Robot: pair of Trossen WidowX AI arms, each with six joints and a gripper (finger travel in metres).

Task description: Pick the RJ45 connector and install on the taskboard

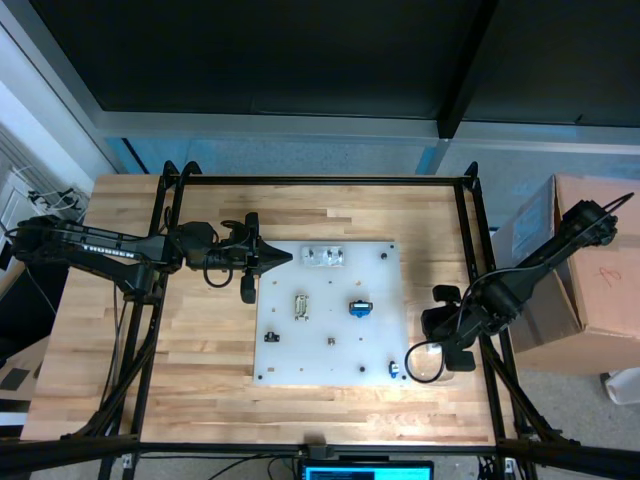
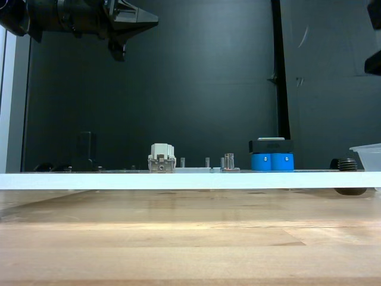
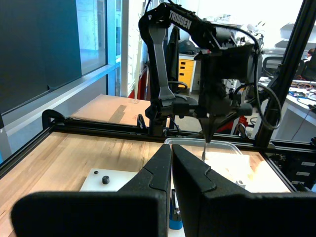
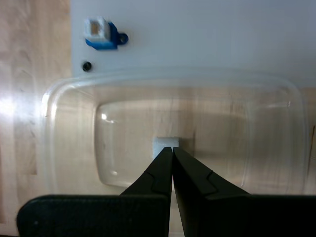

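1. The left claw (image 1: 288, 257) hangs high above the far-left corner of the task board (image 1: 330, 345), pointing inward towards the right arm. Its two fingers are pressed together with nothing between them.
2. The right claw (image 4: 172, 149) points straight down into a clear tray (image 4: 69, 148). The tray sits on the wooden surface (image 1: 200, 400) just beside the board's near-right corner. This claw's fingers are also pressed together, tip against tip.
3. The RJ45 connector (image 4: 164, 143) shows as a small pale block on the floor of the tray, right at the tips of the right claw. It lies clear of the board and is not in any seat. The wrist view does not show whether the tips touch it, and no part of it is visible between the fingers.
4. A small blue socket (image 4: 102, 35) with a white opening stands on the board's near-right corner, close to the rim of the tray.
5. A larger blue block (image 1: 360, 308) sits near the middle of the board. A pale grey housing (image 1: 300, 305) is to its left, and the two are well apart.
6. A cardboard box (image 1: 590, 270) stands off the surface behind the right arm.
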